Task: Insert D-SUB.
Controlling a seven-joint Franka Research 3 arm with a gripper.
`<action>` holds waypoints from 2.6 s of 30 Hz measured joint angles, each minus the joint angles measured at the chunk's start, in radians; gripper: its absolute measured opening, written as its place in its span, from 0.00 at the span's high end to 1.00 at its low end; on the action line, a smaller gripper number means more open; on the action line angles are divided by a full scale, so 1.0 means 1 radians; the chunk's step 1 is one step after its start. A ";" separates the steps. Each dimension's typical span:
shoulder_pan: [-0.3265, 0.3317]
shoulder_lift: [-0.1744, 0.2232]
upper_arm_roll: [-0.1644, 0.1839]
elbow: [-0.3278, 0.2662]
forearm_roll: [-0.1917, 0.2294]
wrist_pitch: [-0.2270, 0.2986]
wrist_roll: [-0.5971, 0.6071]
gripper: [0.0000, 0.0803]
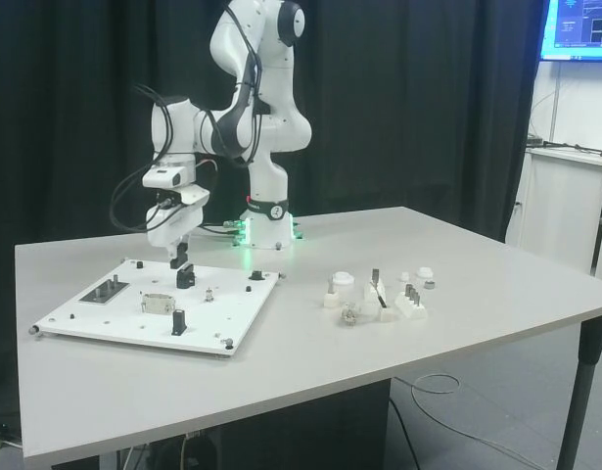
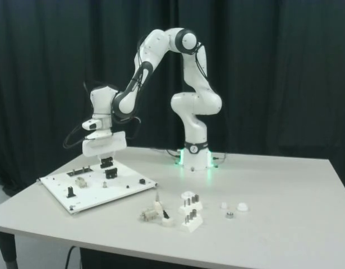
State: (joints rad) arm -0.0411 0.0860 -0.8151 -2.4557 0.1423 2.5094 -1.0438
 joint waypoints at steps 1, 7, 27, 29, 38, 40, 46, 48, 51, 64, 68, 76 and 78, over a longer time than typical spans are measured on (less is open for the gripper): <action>0.000 -0.001 0.001 0.000 0.000 0.000 -0.002 0.52; 0.000 -0.008 0.007 0.000 0.000 0.000 -0.022 0.52; -0.002 -0.010 0.006 -0.011 0.000 -0.009 -0.024 0.52; -0.003 -0.010 0.006 -0.012 0.000 -0.009 -0.024 0.52; -0.004 -0.018 0.004 -0.018 -0.002 -0.009 -0.038 0.52; -0.005 -0.020 0.003 -0.020 -0.002 -0.009 -0.044 0.52; -0.007 -0.029 0.001 -0.025 -0.002 -0.008 -0.057 0.52; -0.007 -0.032 0.000 -0.027 -0.002 -0.008 -0.057 0.52; -0.007 -0.035 -0.001 -0.029 -0.002 -0.008 -0.057 0.52; -0.004 -0.037 0.003 -0.034 -0.002 -0.008 -0.057 0.52; -0.004 -0.037 0.004 -0.035 -0.002 -0.007 -0.057 0.52; -0.004 -0.037 0.004 -0.036 -0.002 -0.006 -0.057 0.52; -0.005 -0.037 0.004 -0.036 -0.002 -0.006 -0.057 0.52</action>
State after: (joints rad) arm -0.0459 0.0494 -0.8109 -2.4922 0.1405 2.5039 -1.1005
